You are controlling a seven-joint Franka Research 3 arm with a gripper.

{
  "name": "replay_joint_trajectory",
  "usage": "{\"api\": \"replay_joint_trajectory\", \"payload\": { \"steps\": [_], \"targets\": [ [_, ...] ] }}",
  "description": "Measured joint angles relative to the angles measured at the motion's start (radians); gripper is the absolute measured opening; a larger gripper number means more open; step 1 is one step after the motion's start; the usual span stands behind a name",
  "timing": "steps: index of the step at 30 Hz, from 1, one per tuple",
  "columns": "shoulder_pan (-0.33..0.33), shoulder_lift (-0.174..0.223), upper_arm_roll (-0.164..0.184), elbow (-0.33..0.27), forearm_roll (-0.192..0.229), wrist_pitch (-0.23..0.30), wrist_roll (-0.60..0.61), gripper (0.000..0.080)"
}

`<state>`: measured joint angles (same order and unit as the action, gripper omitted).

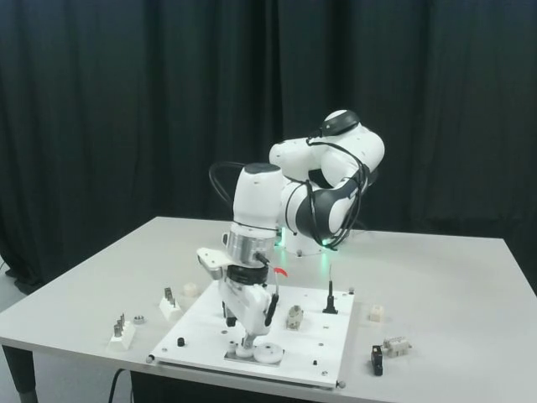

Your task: Pick D-SUB.

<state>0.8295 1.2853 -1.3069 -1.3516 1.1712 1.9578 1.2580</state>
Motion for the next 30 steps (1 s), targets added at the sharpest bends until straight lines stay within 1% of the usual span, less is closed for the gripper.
{"api": "replay_joint_trajectory", "payload": {
  "steps": [13, 30],
  "targets": [
    [-0.001, 0.000, -0.010, 0.000, 0.000, 0.000, -0.020, 0.0800],
    [-0.005, 0.000, -0.013, 0.003, 0.000, 0.000, -0.042, 0.0800]
  ]
}}
